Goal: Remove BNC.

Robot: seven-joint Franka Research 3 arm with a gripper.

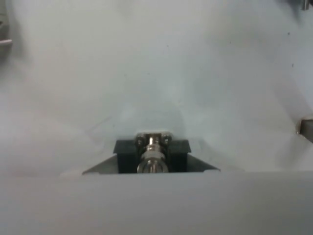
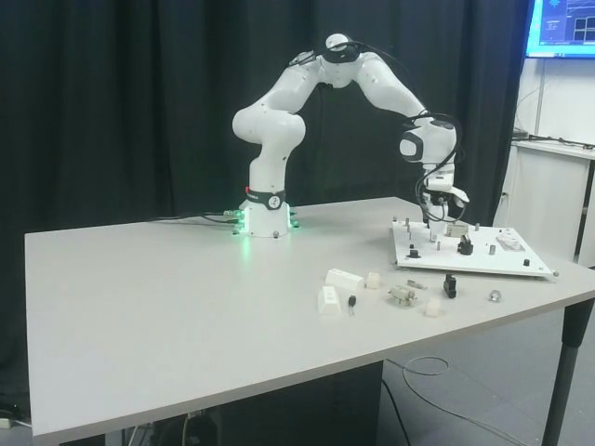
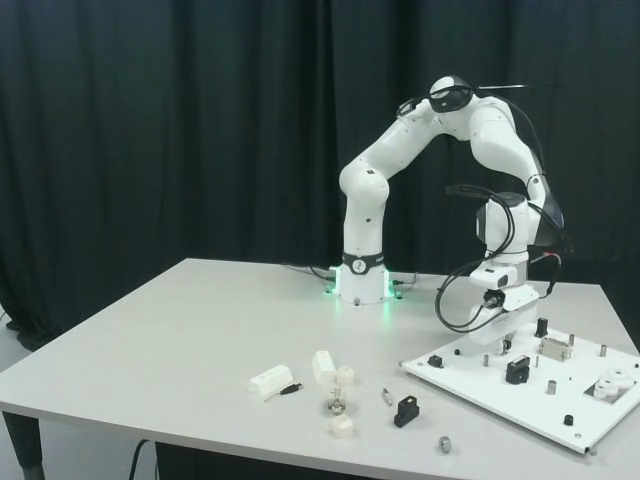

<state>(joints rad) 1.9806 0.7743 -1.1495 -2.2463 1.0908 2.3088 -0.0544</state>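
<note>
The BNC connector is a metal barrel standing out from a black mount, and it fills the low middle of the wrist view. The mount sits on the white task board at the table's right end. My gripper hangs just above the near-left part of that board, pointing down, and the second room view shows the gripper low over the board. A pale blurred band hides the connector's lower end in the wrist view.
Other small black and metal fixtures stand on the board. Loose parts lie on the grey table in front of the board: white blocks, a black piece and a small metal part. The arm's base glows green.
</note>
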